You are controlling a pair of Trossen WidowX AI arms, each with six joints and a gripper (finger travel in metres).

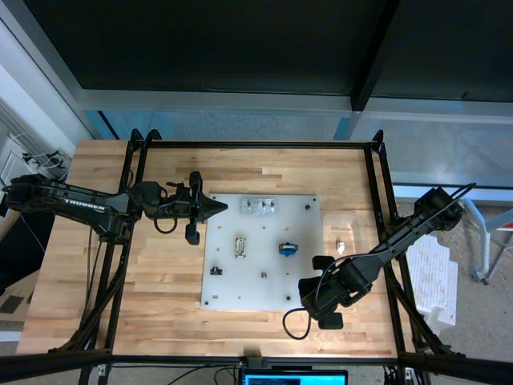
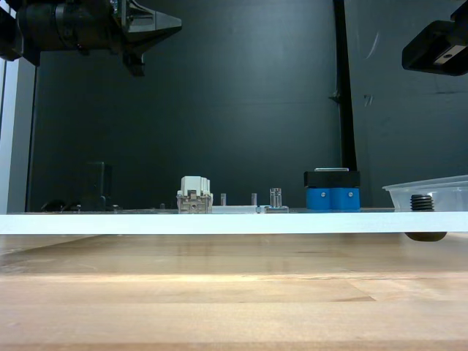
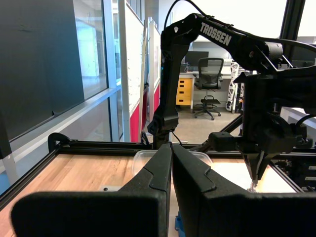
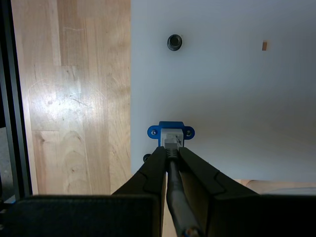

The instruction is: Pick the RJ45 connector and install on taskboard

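My right gripper (image 4: 171,150) is shut on the RJ45 connector (image 4: 173,140), a small pale plug with a dark stem running back between the fingers. In the right wrist view the plug's tip lines up with a blue fitting (image 4: 171,131) on the white taskboard (image 4: 237,89). The high view has this gripper (image 1: 308,290) over the board's near right corner (image 1: 240,281), and the low view shows its body (image 2: 436,46) well above the board. My left gripper (image 1: 222,207) hovers at the board's far left edge, shut on nothing.
A clear shallow tray (image 1: 357,233) lies right of the board with a tiny pale piece (image 1: 340,247) inside. The board carries a beige connector block (image 1: 239,245), a blue fitting (image 1: 287,249) and silver parts (image 1: 260,207). A black frame (image 1: 256,145) rims the table.
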